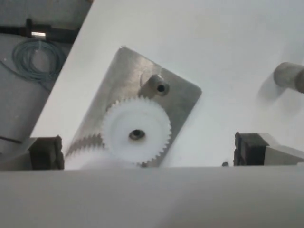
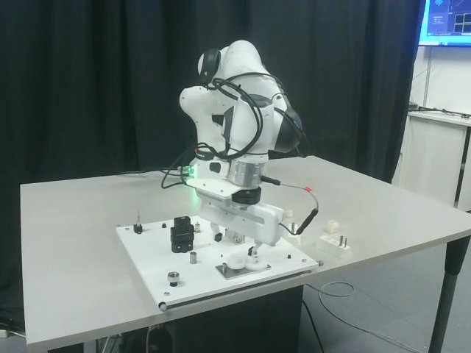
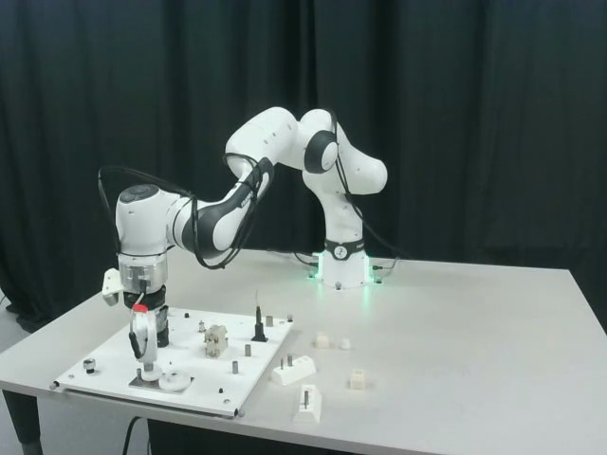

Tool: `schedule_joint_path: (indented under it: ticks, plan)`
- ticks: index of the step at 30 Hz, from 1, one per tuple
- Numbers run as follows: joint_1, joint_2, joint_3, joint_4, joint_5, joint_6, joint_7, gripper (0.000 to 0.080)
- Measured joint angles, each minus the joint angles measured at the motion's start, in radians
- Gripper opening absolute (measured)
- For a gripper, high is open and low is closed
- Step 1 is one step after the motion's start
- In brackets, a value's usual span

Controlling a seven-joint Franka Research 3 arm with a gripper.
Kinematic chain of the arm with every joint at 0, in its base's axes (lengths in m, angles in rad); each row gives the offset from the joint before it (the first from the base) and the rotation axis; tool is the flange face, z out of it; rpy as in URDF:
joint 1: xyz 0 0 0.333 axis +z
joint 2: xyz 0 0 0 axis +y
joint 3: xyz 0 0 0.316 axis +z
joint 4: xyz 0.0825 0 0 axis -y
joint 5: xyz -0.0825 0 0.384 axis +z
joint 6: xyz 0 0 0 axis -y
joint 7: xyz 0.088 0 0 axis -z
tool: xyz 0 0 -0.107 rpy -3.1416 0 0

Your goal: Insert medium gear.

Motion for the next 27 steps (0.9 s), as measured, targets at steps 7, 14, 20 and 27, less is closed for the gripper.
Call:
schedule_joint_path:
  ticks: [7,14,20,27]
  plan:
    - [0.0,0.002,0.0,-0.014,0.018,0.03,-0.006,0.08]
    - [0.0,0.005,0.006,-0.035,0.028,0.072,-0.03,0.08]
    - [0.0,0.006,0.012,-0.053,0.029,0.108,-0.037,0.08]
    - [0.001,0.006,0.014,-0.067,0.029,0.135,-0.053,0.08]
